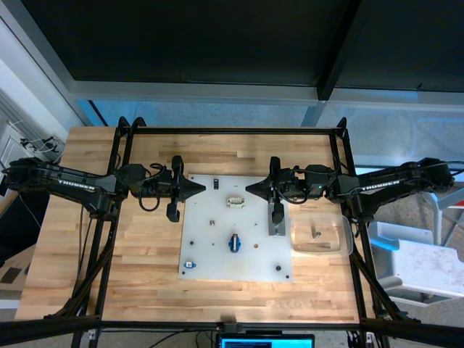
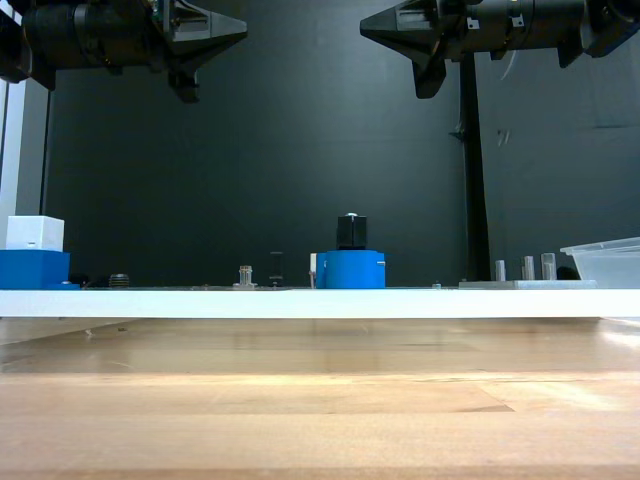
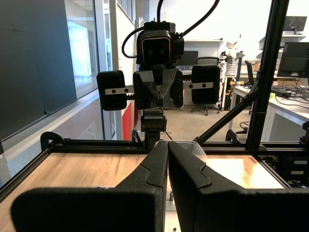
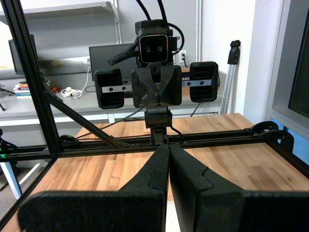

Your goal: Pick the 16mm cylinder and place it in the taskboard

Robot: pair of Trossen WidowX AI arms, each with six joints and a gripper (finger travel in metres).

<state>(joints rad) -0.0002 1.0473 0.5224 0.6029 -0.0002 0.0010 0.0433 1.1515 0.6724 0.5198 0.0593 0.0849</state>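
My left gripper (image 1: 205,186) hangs high over the taskboard's (image 1: 210,254) far left corner. The arm stretches level from the table's (image 1: 87,275) left edge, and the fingers are pressed together on nothing. The low view cuts this arm off at the frame's edge. My right gripper (image 1: 246,188) mirrors it from the table's right edge. It is level, points inward over the board's far edge, and its fingers meet with nothing held. The two tips face each other, apart. The 16mm cylinder (image 1: 317,233) is only a tiny dark speck, hard to make out. It lies in the clear tray (image 1: 348,235), just beside the board's right edge. In the low view the tray's wall hides it.
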